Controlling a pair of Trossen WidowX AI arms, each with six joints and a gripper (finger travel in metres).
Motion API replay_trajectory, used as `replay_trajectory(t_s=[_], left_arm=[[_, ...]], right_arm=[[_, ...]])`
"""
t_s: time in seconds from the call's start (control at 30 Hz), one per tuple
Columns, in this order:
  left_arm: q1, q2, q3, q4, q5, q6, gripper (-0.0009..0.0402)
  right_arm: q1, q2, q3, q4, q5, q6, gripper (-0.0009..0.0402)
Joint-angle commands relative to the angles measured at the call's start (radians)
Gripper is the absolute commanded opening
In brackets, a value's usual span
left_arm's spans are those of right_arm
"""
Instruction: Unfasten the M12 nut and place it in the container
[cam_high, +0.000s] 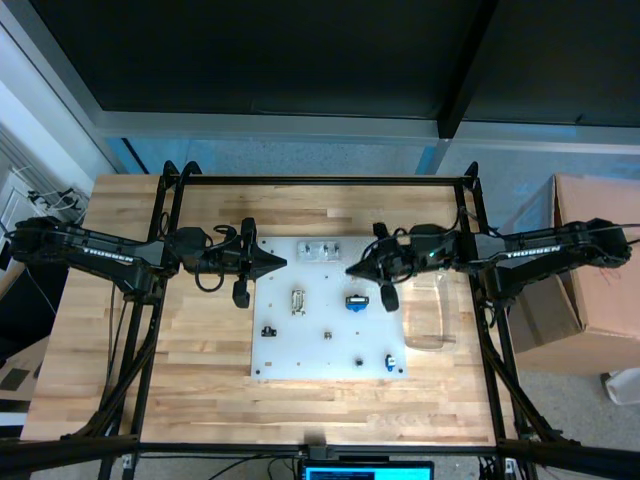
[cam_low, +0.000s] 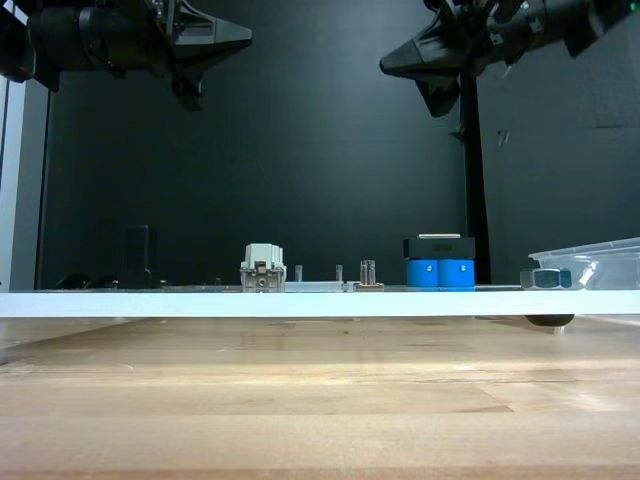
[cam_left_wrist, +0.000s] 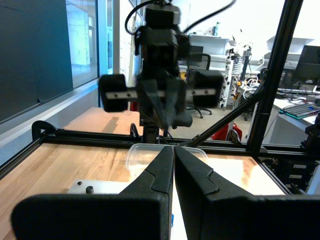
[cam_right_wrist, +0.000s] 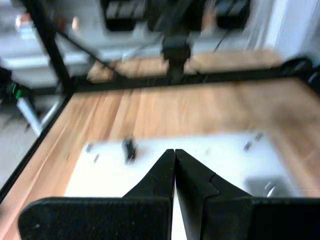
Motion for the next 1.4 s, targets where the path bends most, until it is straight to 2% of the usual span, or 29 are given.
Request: replay_trajectory(t_s=[0.03, 0.23, 0.5, 0.8, 0.93, 1.07, 1.2, 1.4], left_arm=[[0.0, 0.0, 0.0, 0.0, 0.0, 0.0, 0.0], [0.0, 0.0, 0.0, 0.0, 0.0, 0.0, 0.0], [0.0, 0.0, 0.0, 0.0, 0.0, 0.0, 0.0], [0.0, 0.0, 0.0, 0.0, 0.0, 0.0, 0.0], [0.0, 0.0, 0.0, 0.0, 0.0, 0.0, 0.0], [0.0, 0.0, 0.0, 0.0, 0.0, 0.0, 0.0], [0.0, 0.0, 0.0, 0.0, 0.0, 0.0, 0.0], [0.0, 0.0, 0.0, 0.0, 0.0, 0.0, 0.0]], right_arm=[[0.053, 0.051, 0.082, -0.149, 0.004, 0.062, 0.0], [0.151, 0.177, 0.248, -0.397, 0.034, 0.177, 0.0], [0.242, 0.371, 0.536, -0.792, 0.033, 0.307, 0.0], [0.306, 0.594, 0.835, -1.088, 0.02, 0.481, 0.0], [0.325, 0.658, 0.914, -1.199, -0.013, 0.617, 0.0], [0.338, 0.69, 0.947, -1.236, -0.009, 0.78, 0.0002], [0.353, 0.706, 0.946, -1.219, -0.01, 0.853, 0.0028], [0.368, 0.736, 0.946, -1.22, 0.005, 0.953, 0.0114]])
